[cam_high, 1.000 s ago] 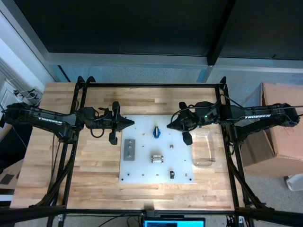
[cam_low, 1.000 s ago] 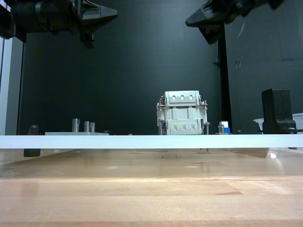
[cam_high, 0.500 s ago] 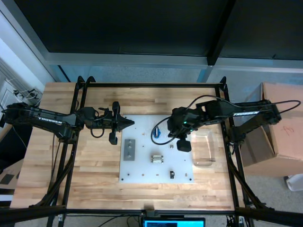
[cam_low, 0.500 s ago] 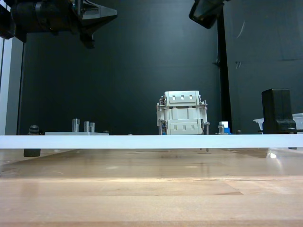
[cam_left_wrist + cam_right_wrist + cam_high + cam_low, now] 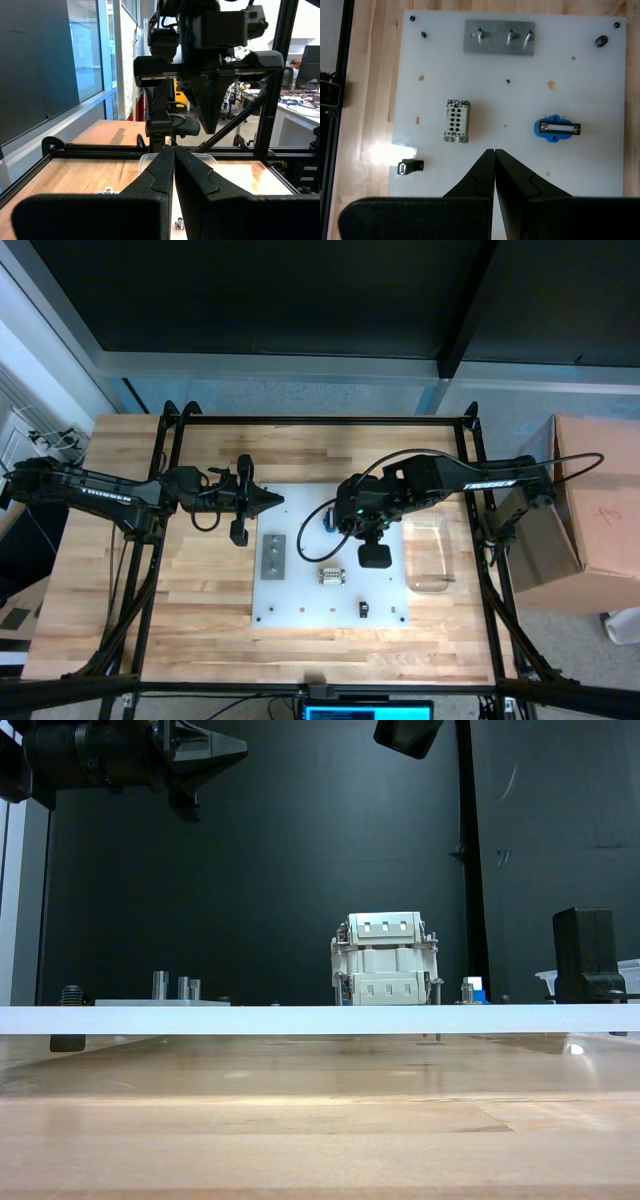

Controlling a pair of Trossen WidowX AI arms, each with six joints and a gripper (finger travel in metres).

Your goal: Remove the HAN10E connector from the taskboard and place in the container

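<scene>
The HAN10E connector [image 5: 332, 576] is seen seated upright in the white taskboard [image 5: 300, 590], just toward 6 o'clock from the board's middle in the high view, and is touched by neither arm. The right pincer [image 5: 494, 151] is held above the board at 12 o'clock from the connector, its fingers pressed together on nothing. The left pincer [image 5: 173, 149] is held high near the board's 10 o'clock corner, likewise closed and empty. The clear container [image 5: 430, 555] is set on the bench [image 5: 200, 590] at the board's 3 o'clock edge.
</scene>
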